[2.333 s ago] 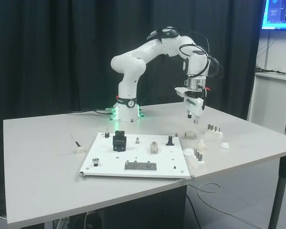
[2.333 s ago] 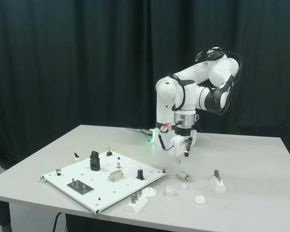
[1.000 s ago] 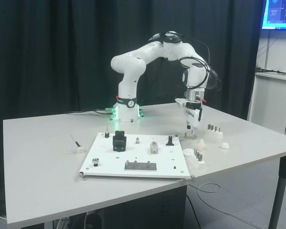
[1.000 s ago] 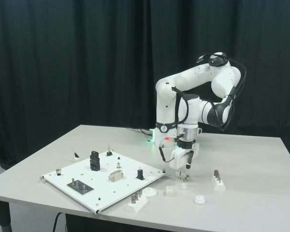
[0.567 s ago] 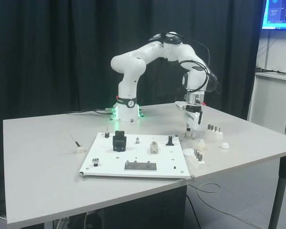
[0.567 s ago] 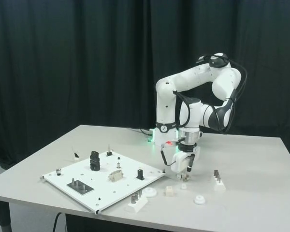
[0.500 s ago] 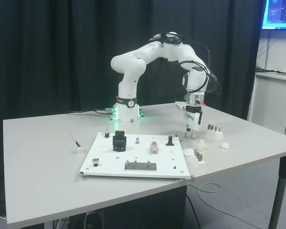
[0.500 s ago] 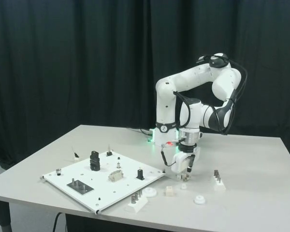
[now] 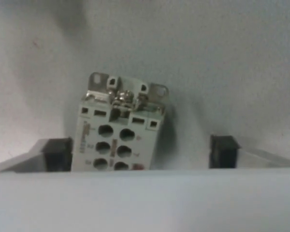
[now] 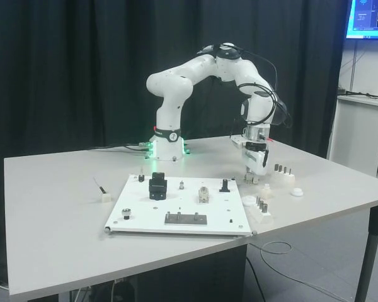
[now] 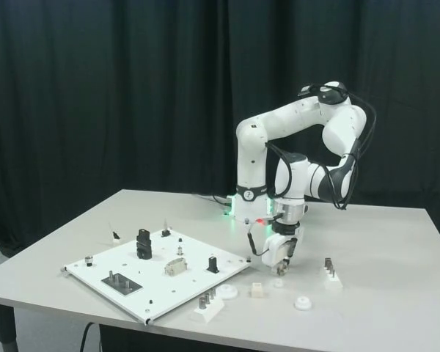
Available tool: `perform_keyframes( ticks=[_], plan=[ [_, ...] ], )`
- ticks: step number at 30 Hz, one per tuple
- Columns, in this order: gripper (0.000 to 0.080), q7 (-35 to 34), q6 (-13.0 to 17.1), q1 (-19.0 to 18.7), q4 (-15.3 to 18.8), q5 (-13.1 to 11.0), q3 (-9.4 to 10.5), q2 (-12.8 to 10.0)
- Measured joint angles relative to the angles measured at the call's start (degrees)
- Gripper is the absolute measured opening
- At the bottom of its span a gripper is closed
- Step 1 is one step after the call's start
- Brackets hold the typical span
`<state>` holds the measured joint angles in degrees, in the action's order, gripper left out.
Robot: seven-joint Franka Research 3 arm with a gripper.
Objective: Pick waterproof.
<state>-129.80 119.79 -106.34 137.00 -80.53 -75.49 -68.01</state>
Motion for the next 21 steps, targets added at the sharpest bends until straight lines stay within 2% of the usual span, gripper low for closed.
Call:
perform_keyframes(
  ticks=[4, 5, 10, 11, 21],
  plan=[
    [0.0662, -0.03, 0.0, -0.02, 0.05, -0.2, 0.15, 0.0],
    [0.0498, -0.05, 0.0, -0.02, 0.09, -0.31, 0.16, 0.0],
    [0.0498, -0.08, 0.0, -0.02, 0.35, -1.06, 0.16, 0.0],
    [0.031, -0.08, 0.0, -0.02, 0.38, -1.18, 0.16, 0.0],
    [0.0317, -0.08, 0.5, -0.02, 0.51, -1.61, -0.4, 0.0]
  ],
)
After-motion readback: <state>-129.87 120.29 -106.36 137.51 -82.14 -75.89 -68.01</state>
